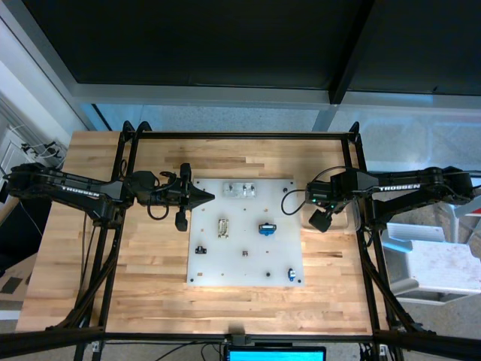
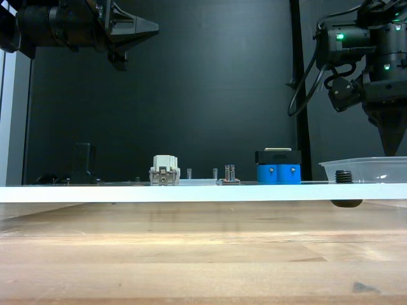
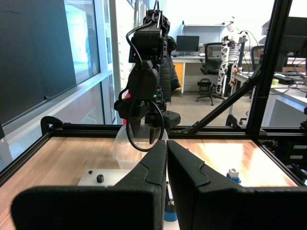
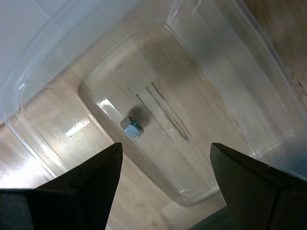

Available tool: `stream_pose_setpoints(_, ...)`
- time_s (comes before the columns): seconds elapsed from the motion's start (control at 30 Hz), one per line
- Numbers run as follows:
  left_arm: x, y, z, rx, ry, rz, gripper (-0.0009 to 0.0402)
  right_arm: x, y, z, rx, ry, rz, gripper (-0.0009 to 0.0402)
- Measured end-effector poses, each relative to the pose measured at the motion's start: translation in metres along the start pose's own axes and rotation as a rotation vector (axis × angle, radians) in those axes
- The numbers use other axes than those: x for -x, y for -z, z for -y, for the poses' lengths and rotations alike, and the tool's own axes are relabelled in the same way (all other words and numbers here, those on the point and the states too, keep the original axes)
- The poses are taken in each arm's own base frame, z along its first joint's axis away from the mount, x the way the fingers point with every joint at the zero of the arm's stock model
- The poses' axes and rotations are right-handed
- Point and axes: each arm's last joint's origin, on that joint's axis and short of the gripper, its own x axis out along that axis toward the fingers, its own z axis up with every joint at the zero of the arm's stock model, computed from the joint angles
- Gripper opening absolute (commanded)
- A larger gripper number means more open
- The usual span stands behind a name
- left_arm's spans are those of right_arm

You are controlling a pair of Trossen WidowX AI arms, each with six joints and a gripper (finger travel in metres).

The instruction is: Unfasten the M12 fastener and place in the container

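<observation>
The silver M12 nut (image 4: 132, 127) lies loose on the floor of the clear container (image 4: 57, 62), apart from both fingers. My right gripper (image 4: 165, 146) hangs open straight above it, holding nothing. In the low view the right gripper (image 2: 393, 149) points down over the container (image 2: 362, 166), and the black stud (image 2: 344, 176) in front shows bare ribs. From above, the right gripper (image 1: 322, 219) covers most of the container (image 1: 342, 224) beside the board's right edge. My left gripper (image 1: 213, 197) is shut and empty, raised over the board's far left edge.
The white board (image 1: 225, 263) carries a blue connector (image 1: 265, 229), a pale connector block (image 1: 223, 228), a silver post (image 1: 245, 253) and a black post (image 1: 285, 191). The black frame rails (image 1: 248, 136) border the wooden table.
</observation>
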Motion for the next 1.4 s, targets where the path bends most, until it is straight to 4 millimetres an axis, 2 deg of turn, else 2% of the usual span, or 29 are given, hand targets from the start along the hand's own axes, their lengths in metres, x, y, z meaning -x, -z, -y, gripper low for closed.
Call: stream_pose_setpoints(1.4,0.000,0.000,0.000,0.000,0.000,0.000,0.0000,0.001,-0.011,-0.007,-0.007,-0.071,0.112,0.0256)
